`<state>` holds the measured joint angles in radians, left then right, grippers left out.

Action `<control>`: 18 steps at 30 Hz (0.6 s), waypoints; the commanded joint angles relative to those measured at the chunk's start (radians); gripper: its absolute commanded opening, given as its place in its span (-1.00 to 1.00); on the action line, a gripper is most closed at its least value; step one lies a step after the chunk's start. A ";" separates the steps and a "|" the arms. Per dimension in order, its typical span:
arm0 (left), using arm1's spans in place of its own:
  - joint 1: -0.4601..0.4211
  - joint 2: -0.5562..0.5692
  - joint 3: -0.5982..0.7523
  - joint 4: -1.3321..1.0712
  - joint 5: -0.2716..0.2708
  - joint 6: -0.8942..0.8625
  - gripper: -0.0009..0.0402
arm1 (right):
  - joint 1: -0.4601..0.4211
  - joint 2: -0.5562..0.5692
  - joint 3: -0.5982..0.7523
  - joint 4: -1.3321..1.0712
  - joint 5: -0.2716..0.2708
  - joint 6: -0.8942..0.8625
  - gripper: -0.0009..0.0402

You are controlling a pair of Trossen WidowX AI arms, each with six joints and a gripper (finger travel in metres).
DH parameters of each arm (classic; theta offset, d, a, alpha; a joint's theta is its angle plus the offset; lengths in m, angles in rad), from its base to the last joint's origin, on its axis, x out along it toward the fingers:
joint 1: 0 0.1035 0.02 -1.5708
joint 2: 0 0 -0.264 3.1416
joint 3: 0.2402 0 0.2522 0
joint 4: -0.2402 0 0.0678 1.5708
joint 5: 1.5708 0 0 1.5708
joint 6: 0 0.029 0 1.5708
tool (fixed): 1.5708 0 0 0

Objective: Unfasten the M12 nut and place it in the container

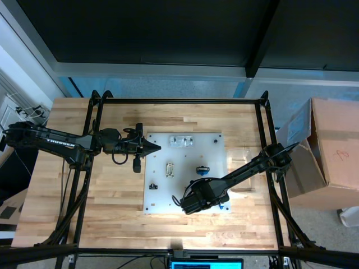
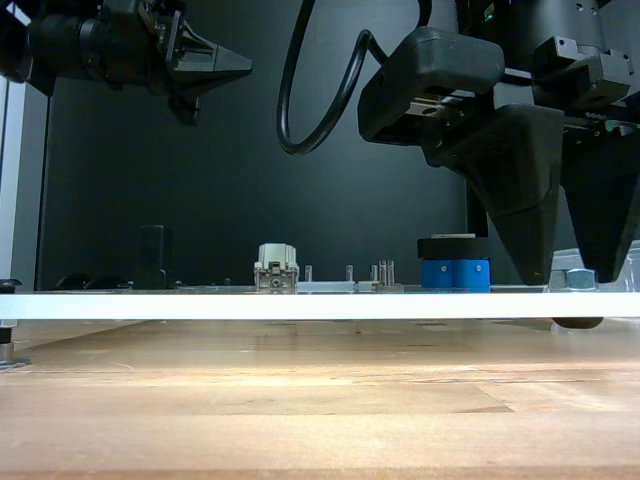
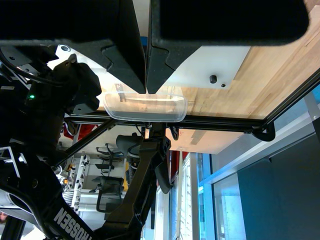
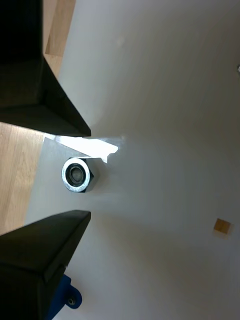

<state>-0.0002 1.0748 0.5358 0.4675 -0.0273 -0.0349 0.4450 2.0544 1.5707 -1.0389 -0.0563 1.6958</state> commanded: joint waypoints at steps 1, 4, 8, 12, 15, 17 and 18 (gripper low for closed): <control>0.000 0.000 0.000 0.000 0.000 0.000 -0.96 | 0.000 0.000 0.000 0.001 0.002 -0.002 -0.27; 0.000 0.000 0.000 0.000 0.000 0.000 -0.96 | 0.000 0.000 0.000 0.002 0.002 -0.004 -0.46; 0.000 0.000 0.000 0.000 0.000 0.000 -0.96 | 0.000 0.000 0.000 0.002 0.002 -0.023 -0.68; 0.000 0.000 0.000 0.000 0.000 0.000 -0.96 | -0.001 -0.001 0.000 0.003 0.002 -0.040 -0.84; 0.000 0.000 0.000 0.000 0.000 0.000 -0.96 | -0.003 -0.001 0.000 0.003 0.002 -0.092 -0.91; 0.000 0.000 0.000 0.000 0.000 0.000 -0.96 | -0.005 -0.001 0.000 0.004 0.001 -0.142 -0.93; 0.000 0.000 0.000 0.000 0.000 0.000 -0.96 | -0.005 -0.001 -0.002 0.005 0.001 -0.159 -0.94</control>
